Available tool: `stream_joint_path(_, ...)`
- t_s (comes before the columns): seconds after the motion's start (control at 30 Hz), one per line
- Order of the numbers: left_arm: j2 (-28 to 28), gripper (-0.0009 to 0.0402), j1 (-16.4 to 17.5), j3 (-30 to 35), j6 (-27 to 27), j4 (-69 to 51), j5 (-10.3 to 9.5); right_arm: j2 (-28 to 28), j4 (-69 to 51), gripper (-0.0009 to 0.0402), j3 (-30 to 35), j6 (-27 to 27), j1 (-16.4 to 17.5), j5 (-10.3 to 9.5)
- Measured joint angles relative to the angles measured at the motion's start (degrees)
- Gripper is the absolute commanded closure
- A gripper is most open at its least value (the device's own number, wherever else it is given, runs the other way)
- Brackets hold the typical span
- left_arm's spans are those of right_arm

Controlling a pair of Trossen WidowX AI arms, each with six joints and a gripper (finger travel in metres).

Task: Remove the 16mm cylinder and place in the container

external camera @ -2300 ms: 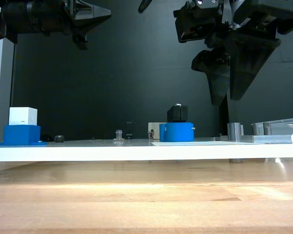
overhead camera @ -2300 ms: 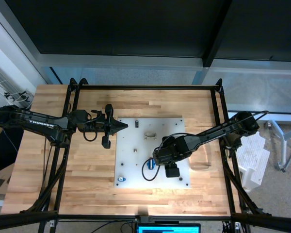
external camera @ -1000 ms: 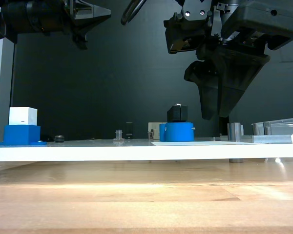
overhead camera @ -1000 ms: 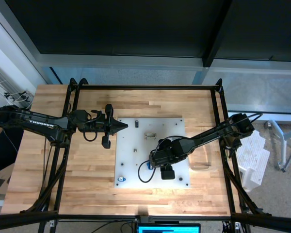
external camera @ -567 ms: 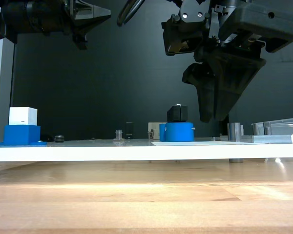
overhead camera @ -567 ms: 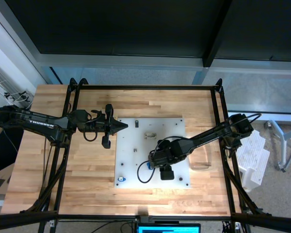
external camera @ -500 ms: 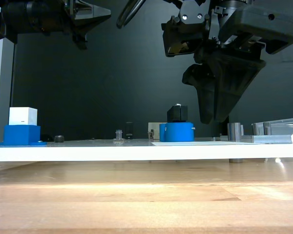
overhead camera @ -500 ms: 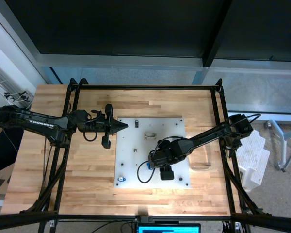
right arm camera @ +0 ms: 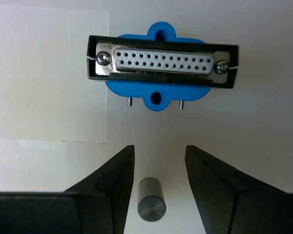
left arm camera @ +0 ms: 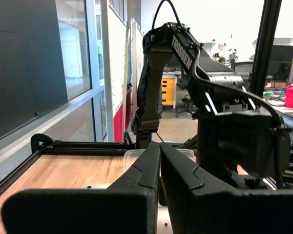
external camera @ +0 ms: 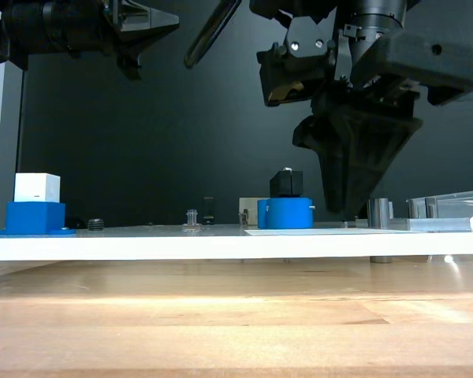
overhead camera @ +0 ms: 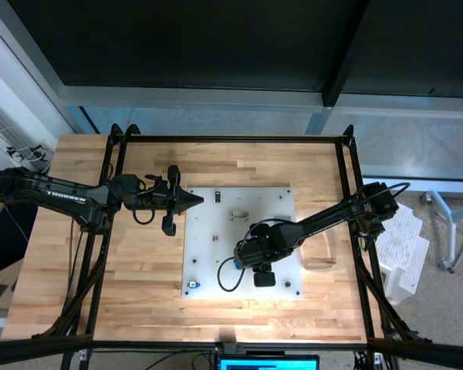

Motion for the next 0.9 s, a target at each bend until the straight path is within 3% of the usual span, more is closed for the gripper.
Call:
stream_joint_path(0.53,0.0,0.0393,0.0,0.0,0.0,0.0,0.02,0.0,0.6,0.0395,0.0,0.0,-0.1,0.04)
stream_joint_path(0.9,0.0,0.0393,0.0,0.0,0.0,0.0,0.02,0.0,0.6,0.0393,0.0,0.0,-0.1,0.11)
